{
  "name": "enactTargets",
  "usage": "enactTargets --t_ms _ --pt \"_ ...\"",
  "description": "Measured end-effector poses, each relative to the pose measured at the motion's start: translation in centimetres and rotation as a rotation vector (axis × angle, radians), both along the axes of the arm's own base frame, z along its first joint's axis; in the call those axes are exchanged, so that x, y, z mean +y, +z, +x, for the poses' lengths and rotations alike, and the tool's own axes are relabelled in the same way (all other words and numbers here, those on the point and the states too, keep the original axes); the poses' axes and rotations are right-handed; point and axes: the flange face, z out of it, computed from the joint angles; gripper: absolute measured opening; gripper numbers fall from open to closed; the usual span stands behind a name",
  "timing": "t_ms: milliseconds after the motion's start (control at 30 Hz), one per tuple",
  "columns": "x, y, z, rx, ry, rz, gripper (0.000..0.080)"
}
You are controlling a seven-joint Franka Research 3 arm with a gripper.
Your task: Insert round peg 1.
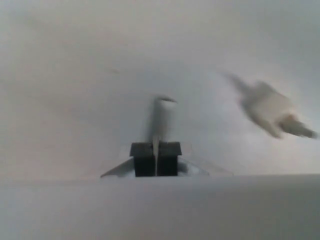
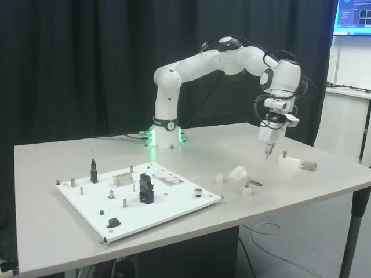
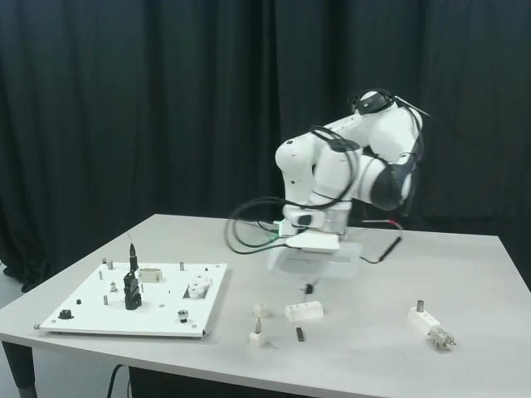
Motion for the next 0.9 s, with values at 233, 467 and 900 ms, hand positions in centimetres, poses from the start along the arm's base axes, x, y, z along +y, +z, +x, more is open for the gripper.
enactTargets --t_ms 233,467,900 --pt "-6.4 0.6 0.7 0.009 0.010 -0.028 0.0017" --pt "-12.6 1.2 0.9 0.023 0.015 -0.048 0.0017" --pt "-24.0 3.1 0.2 0.038 0.016 -0.090 0.0017"
